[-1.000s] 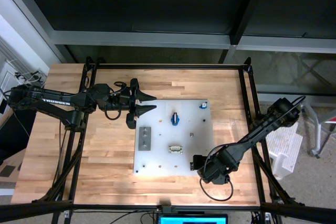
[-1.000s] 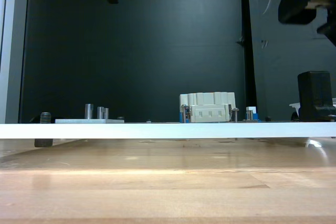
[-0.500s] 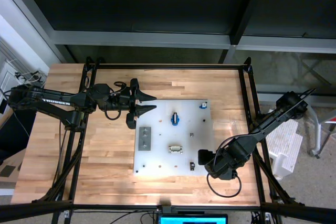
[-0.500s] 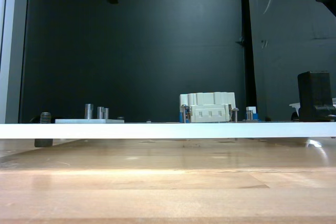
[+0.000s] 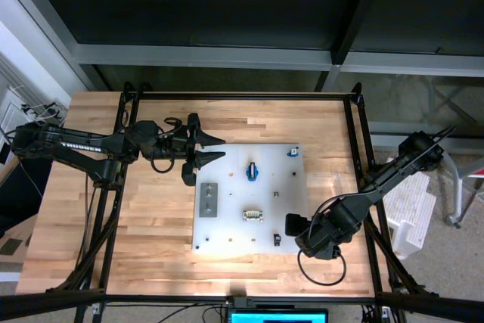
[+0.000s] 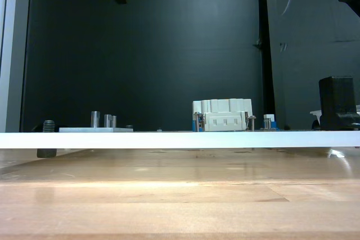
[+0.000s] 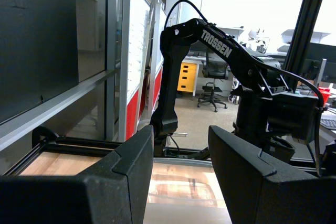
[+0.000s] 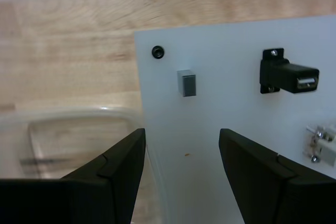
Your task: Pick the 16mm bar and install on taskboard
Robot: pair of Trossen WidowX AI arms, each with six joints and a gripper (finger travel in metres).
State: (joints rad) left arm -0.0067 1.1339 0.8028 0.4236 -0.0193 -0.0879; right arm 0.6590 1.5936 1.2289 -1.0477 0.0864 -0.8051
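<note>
High view, 16mm bar's place and long axis cannot be told, left gripper spread at white square taskboard far-left corner, right gripper spread over near-right corner, higher than a second ago.

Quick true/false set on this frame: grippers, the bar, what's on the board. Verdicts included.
1. The right gripper holds the 16mm bar. False: its fingers are open with nothing between them, over the taskboard's near-right part. I cannot tell where the bar is.
2. The left gripper is open and empty. True: it hangs raised near the board's far-left corner.
3. A black socket is mounted on the board. True.
4. The beige connector lies on the wood beside the board. False: it stands on the board.
</note>
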